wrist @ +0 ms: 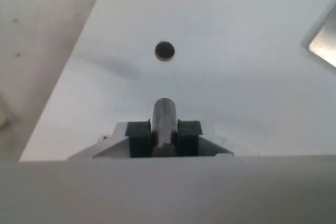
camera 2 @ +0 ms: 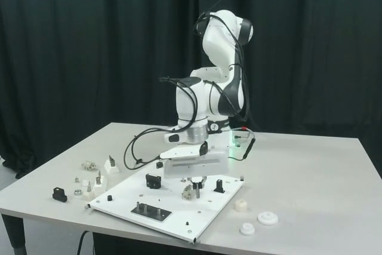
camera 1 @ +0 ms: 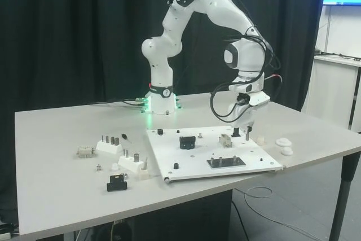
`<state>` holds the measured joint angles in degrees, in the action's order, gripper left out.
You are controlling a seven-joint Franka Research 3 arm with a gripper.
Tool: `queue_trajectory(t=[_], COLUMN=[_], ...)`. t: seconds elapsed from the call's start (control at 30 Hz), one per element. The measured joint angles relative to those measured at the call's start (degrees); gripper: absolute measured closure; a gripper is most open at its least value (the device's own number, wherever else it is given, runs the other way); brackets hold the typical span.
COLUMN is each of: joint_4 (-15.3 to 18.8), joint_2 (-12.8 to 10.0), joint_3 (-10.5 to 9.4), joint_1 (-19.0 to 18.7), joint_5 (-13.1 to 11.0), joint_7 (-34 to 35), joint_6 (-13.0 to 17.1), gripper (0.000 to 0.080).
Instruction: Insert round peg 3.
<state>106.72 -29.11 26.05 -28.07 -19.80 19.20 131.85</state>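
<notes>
We hold the round peg (wrist: pixel 164 121) upright in our closed tool (wrist: pixel 164 139), and the black hole (wrist: pixel 165 51) in the white board (wrist: pixel 236 77) lies ahead at twelve o'clock.

White arm (camera 2: pixel 203 103) over white board (camera 2: pixel 173 204); grey table (camera 2: pixel 310 171)

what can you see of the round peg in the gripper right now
The round peg is a plain grey cylinder that looks like metal, with a smooth, slightly shiny side and a rounded-looking tip. The gripper is shut on it, its black finger pads pressing on either side near its upper end. It points down at the white board, hanging above it and offset from a small dark round hole. Its tip touches nothing.
</notes>
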Motion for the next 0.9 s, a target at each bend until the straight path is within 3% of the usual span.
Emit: queue_trajectory(t=[0.3,0.9], joint_4=[1.4,1.5], joint_2=[-0.6,-2.5], joint_3=[-0.14,-1.12], joint_1=[-1.0,-1.1], joint_5=[0.0,0.0], joint_7=[0.8,1.2], joint_6=[3.8,7.5], gripper=[0.0699,0.0699])
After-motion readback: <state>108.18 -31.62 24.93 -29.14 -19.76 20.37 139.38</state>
